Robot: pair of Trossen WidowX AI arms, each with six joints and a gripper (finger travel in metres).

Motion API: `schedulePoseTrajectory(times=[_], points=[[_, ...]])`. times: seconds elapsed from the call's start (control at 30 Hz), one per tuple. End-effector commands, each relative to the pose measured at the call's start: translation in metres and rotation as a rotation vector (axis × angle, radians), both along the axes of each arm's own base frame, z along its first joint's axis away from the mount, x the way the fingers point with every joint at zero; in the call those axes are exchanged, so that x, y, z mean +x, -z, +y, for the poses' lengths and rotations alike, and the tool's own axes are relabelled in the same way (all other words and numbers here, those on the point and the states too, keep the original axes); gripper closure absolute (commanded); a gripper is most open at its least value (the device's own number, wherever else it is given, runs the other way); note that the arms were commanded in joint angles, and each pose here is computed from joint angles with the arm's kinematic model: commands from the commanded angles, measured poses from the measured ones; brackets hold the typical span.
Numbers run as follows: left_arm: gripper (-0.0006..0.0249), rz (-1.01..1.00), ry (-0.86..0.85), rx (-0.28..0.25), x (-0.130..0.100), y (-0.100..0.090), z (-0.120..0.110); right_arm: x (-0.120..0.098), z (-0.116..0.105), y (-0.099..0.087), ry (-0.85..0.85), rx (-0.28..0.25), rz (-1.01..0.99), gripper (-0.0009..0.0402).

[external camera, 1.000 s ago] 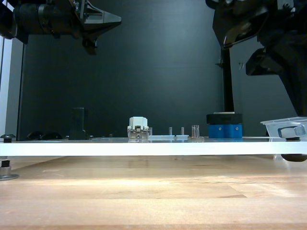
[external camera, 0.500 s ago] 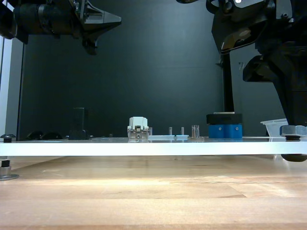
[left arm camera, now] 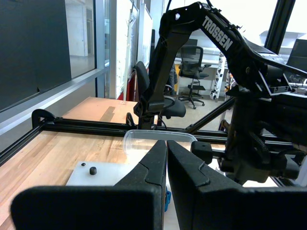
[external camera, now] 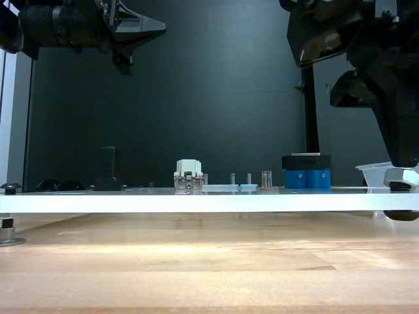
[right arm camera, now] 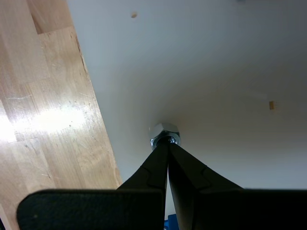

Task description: Pick the M12 nut and place it on its threads and fasten

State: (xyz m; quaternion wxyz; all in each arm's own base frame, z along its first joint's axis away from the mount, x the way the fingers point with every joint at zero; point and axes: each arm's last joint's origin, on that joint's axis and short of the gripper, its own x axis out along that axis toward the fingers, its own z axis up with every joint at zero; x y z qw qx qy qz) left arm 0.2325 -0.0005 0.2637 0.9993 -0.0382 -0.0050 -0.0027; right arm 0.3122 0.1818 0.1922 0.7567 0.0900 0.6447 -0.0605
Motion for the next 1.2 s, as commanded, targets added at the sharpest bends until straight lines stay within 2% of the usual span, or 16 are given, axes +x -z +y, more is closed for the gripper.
schedulePoseTrajectory(times=[0.03, 0.43, 1.2], points=[[0.0243, 0.000, 0.000, 0.000, 0.000, 0.000, 0.000, 0.001, 0.001, -0.001, -0.001, 0.005, -0.009, 0.0393], [0.0243, 0.000, 0.000, 0.000, 0.000, 0.000, 0.000, 0.006, 0.004, 0.010, -0.012, 0.003, -0.008, 0.0393], [0.0243, 0.000, 0.000, 0.000, 0.000, 0.000, 0.000, 0.003, 0.002, 0.002, -0.017, -0.001, -0.004, 0.0393]])
